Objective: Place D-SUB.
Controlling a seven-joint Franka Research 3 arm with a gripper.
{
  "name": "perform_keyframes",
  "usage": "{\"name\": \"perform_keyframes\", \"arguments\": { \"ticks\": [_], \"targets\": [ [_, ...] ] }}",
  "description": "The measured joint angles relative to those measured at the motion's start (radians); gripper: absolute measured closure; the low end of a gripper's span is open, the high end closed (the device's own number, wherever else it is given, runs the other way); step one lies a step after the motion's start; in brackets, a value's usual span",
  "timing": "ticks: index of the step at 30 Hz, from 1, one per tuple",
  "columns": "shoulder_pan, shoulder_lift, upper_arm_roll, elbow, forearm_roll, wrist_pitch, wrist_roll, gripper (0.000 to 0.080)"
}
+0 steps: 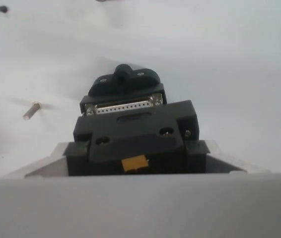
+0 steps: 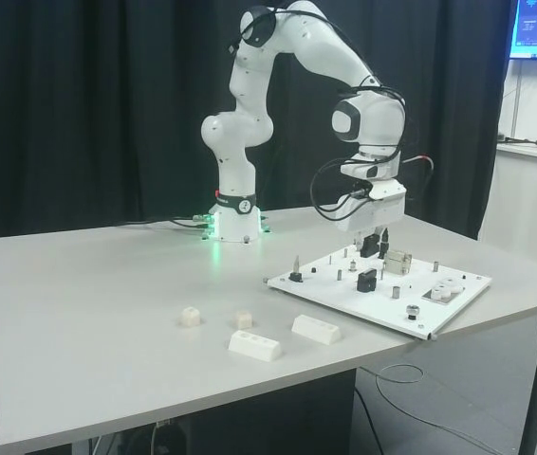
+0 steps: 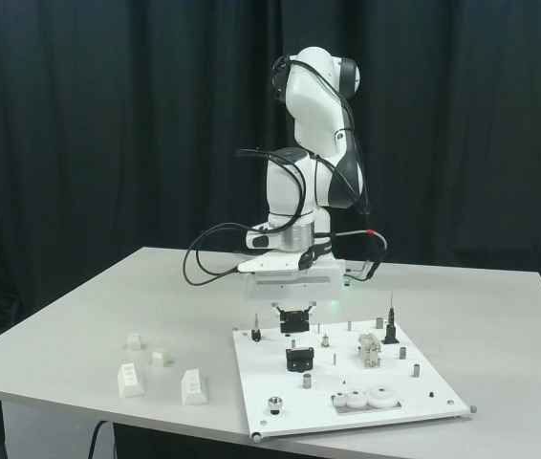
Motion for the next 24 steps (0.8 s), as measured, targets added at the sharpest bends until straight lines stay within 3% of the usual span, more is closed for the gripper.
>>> {"name": "perform_keyframes", "arguments": {
  "ticks": [9, 24],
  "targets": [
    [0.0, 0.001, -0.009, 0.0, -0.02, 0.002, -0.001, 0.0412],
    [-0.036, 0.029, -0.072, 0.003, -0.075, 0.032, -0.051, 0.0412]
  ]
}}
